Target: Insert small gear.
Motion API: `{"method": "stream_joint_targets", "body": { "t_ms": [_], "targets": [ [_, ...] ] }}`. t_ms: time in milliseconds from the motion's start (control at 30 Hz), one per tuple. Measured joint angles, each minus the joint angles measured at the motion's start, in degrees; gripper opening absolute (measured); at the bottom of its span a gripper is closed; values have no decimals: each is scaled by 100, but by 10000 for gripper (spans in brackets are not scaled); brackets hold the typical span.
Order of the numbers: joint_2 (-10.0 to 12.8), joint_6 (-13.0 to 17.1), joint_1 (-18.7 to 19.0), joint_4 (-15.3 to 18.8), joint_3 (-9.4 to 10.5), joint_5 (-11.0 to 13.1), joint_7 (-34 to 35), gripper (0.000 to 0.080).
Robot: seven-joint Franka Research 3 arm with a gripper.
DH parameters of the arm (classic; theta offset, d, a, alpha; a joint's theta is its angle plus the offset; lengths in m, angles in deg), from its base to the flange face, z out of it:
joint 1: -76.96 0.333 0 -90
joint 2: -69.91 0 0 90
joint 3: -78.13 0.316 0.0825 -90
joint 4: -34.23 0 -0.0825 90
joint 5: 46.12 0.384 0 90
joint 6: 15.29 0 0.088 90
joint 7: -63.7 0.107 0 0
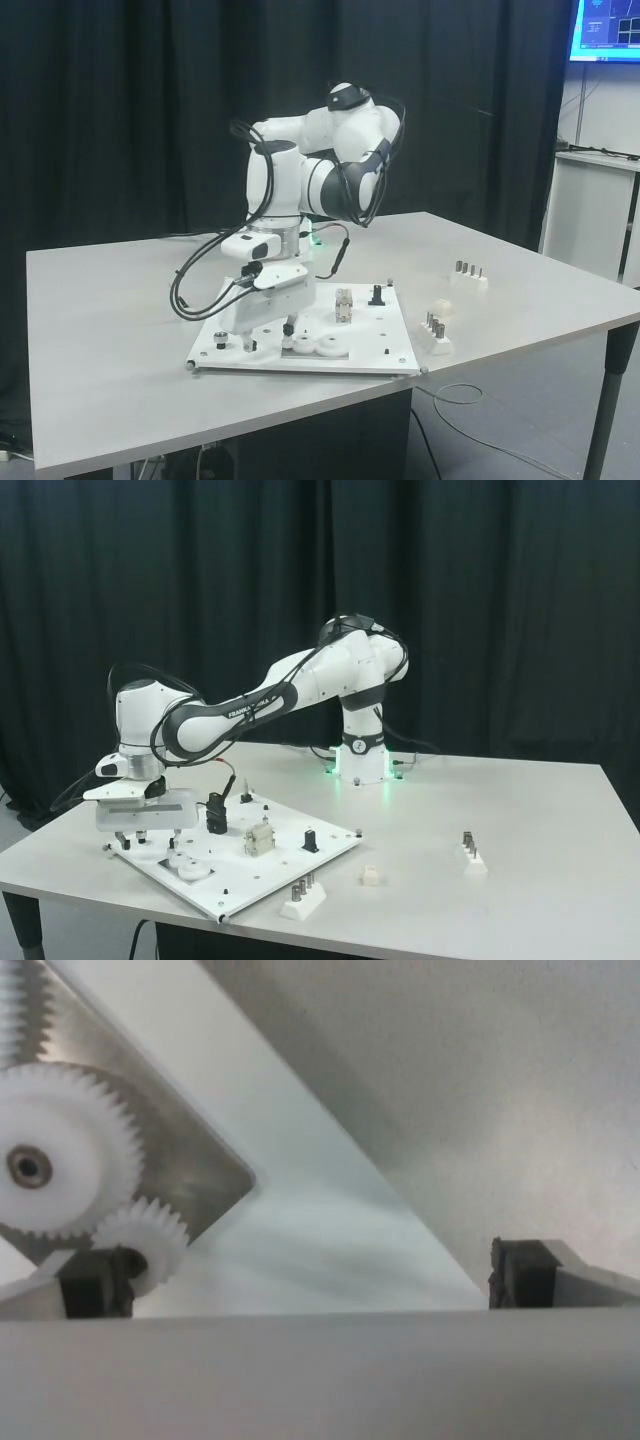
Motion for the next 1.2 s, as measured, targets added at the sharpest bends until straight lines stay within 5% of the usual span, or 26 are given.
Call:
{"method": "stream_joint_targets", "body": {
  "t_ms": [1200],
  "targets": [
    [-46,-77,-187,-165,123,-9,-126,800]
  ]
}}
